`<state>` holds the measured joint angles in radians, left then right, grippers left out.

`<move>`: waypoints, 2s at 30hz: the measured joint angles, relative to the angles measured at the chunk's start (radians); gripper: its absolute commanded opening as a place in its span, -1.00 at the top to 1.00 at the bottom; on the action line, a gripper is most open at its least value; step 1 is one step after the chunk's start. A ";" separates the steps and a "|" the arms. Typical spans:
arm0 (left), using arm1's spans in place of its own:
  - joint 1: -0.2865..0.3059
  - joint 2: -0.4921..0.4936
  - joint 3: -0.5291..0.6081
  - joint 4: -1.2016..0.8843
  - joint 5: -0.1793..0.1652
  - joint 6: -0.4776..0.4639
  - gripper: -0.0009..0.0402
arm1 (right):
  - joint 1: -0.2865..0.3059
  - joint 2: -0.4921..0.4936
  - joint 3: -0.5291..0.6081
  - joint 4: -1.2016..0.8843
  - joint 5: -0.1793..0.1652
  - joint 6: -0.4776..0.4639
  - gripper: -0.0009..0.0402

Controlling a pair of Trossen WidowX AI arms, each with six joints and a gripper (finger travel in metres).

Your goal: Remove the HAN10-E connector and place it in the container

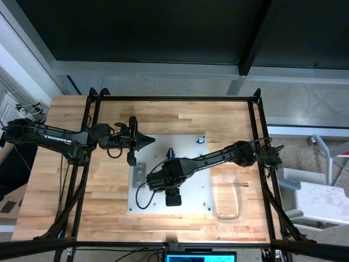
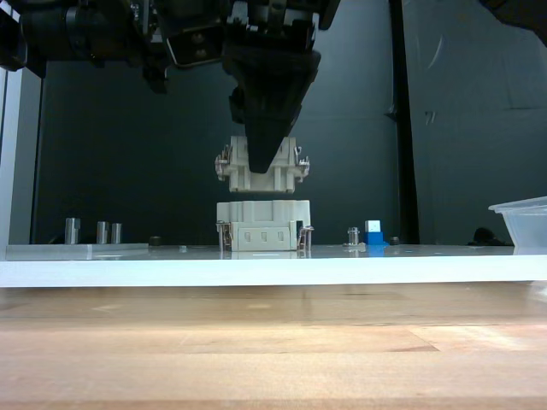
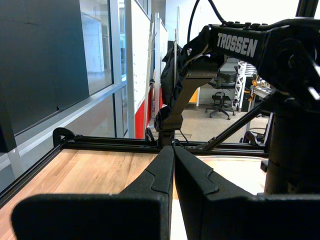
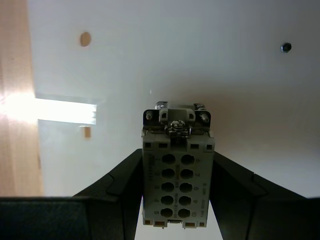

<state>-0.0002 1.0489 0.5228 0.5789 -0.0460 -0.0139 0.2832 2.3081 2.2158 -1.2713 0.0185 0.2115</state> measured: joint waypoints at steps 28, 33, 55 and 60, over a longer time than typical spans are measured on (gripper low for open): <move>0.000 0.000 0.000 0.001 0.000 0.000 0.96 | 0.043 -0.142 -0.003 -0.132 0.007 0.016 0.92; 0.000 0.000 0.000 0.001 0.000 0.000 0.96 | 0.058 -0.163 -0.003 -0.156 0.008 0.017 0.92; 0.000 0.000 0.000 0.001 0.000 0.000 0.96 | 0.156 -0.496 -0.604 0.062 0.016 0.306 0.92; 0.000 0.000 0.000 0.001 0.000 0.000 0.96 | 0.194 -0.565 -0.737 0.086 0.014 0.404 0.92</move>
<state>-0.0002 1.0489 0.5224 0.5800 -0.0460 -0.0139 0.4770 1.7435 1.4788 -1.1851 0.0330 0.6155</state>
